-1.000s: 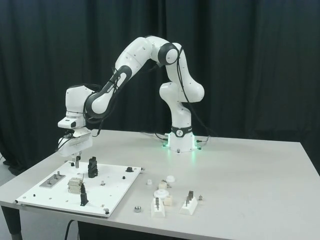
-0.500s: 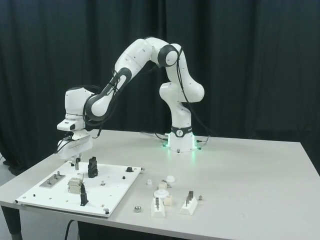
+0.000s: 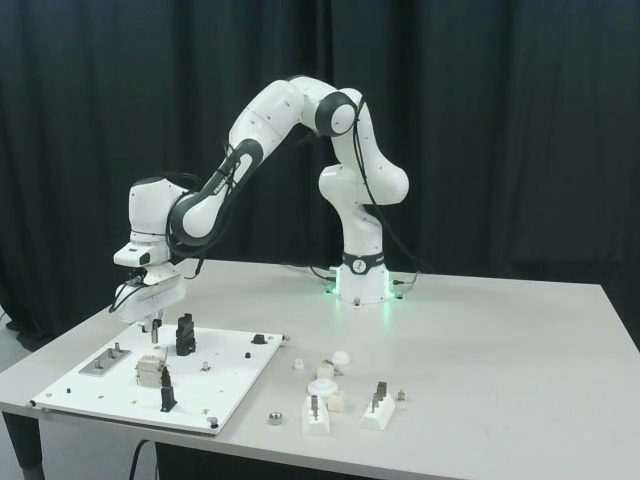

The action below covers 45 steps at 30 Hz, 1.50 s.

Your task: Insert round peg 4.

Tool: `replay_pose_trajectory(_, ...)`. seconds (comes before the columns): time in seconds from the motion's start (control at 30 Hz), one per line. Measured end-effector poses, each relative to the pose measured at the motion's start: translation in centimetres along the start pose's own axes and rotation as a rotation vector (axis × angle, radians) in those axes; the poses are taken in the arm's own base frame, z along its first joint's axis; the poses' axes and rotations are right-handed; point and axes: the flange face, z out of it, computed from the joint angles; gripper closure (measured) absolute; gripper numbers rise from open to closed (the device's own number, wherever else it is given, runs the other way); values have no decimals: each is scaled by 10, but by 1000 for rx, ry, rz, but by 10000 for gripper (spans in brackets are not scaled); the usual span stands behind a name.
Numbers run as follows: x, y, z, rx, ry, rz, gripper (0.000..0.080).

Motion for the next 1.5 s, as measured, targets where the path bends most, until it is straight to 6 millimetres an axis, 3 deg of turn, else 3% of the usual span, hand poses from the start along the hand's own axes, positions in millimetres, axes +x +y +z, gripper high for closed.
replay_pose_trajectory(1.5, 8, 5, 12, 35, -30, 22, 660)
